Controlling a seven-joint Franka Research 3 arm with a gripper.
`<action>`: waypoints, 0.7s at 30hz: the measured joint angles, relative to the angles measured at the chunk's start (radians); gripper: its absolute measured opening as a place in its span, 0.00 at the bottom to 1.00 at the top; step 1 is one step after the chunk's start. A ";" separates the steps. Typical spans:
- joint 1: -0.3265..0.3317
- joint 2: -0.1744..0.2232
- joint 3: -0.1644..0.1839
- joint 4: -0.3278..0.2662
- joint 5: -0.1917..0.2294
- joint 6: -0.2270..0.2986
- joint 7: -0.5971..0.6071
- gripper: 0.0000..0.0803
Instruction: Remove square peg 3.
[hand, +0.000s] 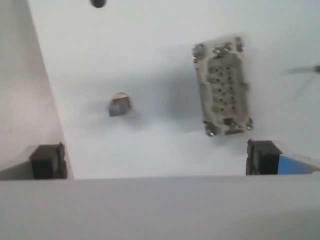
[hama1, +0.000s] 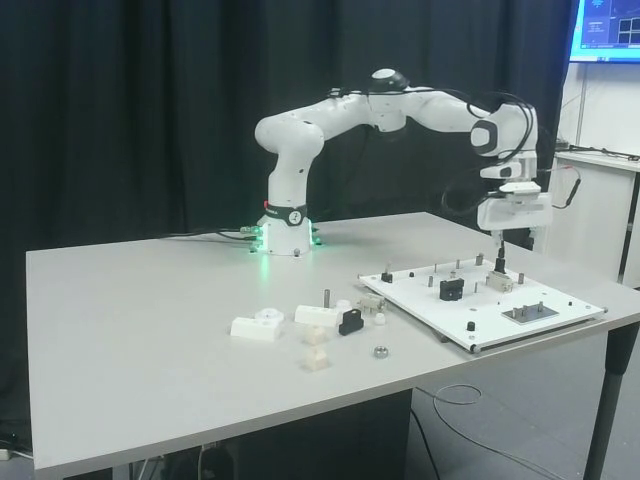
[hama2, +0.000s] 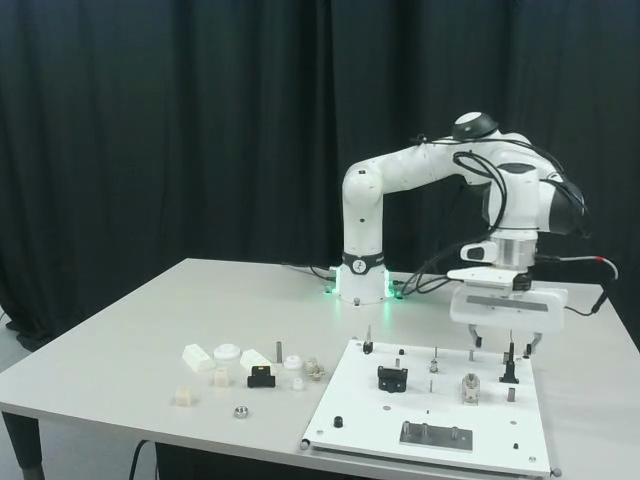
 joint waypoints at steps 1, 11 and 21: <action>-0.006 0.000 0.004 0.010 -0.006 0.000 0.000 1.00; -0.060 0.000 0.045 0.095 -0.035 -0.027 0.000 1.00; -0.127 0.000 0.077 0.170 -0.035 -0.095 -0.007 1.00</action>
